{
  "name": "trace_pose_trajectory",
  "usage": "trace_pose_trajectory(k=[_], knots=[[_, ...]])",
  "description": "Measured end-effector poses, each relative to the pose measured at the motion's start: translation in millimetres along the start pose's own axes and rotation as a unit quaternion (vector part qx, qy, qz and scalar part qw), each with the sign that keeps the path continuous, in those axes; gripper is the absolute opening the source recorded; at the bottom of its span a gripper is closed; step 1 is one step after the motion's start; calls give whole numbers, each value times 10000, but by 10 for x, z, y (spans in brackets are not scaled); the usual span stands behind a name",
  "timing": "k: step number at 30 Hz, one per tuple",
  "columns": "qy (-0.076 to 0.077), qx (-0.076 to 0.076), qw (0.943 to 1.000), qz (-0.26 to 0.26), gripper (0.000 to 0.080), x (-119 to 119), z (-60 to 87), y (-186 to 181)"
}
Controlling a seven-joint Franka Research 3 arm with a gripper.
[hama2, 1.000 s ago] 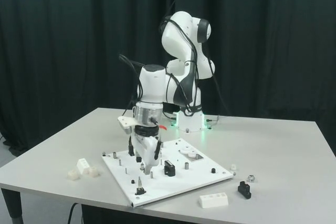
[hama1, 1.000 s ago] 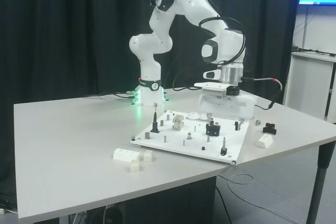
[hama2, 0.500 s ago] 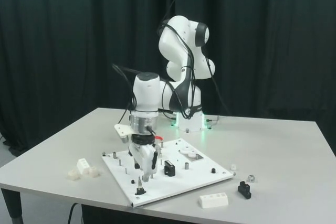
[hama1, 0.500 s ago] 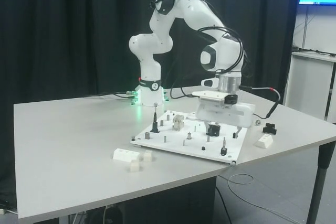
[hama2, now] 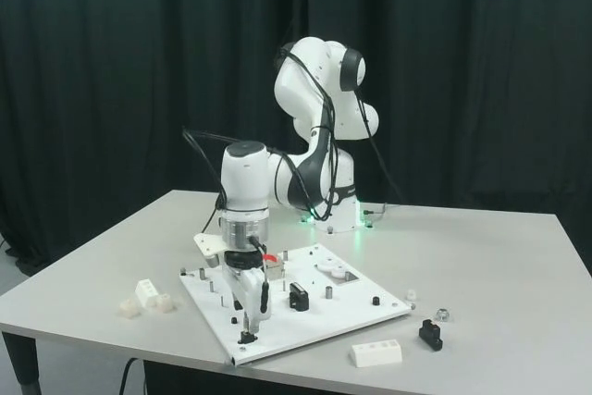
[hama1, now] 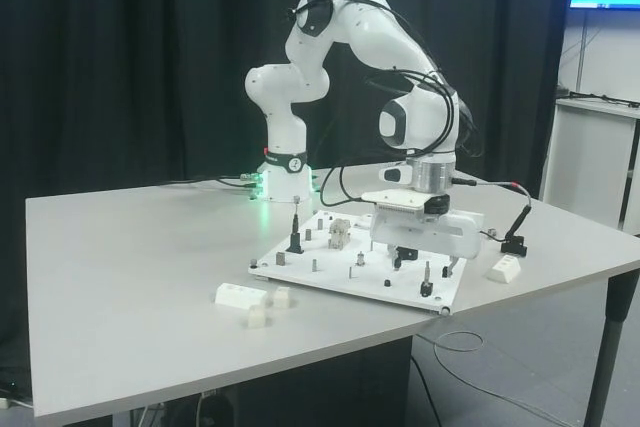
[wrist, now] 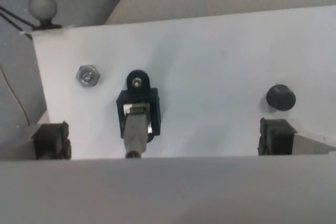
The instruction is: Remove Ethernet.
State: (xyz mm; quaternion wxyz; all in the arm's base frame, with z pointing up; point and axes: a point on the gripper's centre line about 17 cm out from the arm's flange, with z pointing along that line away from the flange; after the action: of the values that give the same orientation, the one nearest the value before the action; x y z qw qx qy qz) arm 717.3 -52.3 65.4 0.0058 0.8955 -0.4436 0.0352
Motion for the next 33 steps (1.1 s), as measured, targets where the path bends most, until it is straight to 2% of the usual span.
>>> trace_pose_trajectory(k=[14, 25, 33], knots=[[-171, -170, 9997, -41, 800, -63, 38, 26], [-154, -206, 9997, -23, 800, -12, 109, 48], [-104, -177, 9998, -27, 800, 29, 134, 33]])
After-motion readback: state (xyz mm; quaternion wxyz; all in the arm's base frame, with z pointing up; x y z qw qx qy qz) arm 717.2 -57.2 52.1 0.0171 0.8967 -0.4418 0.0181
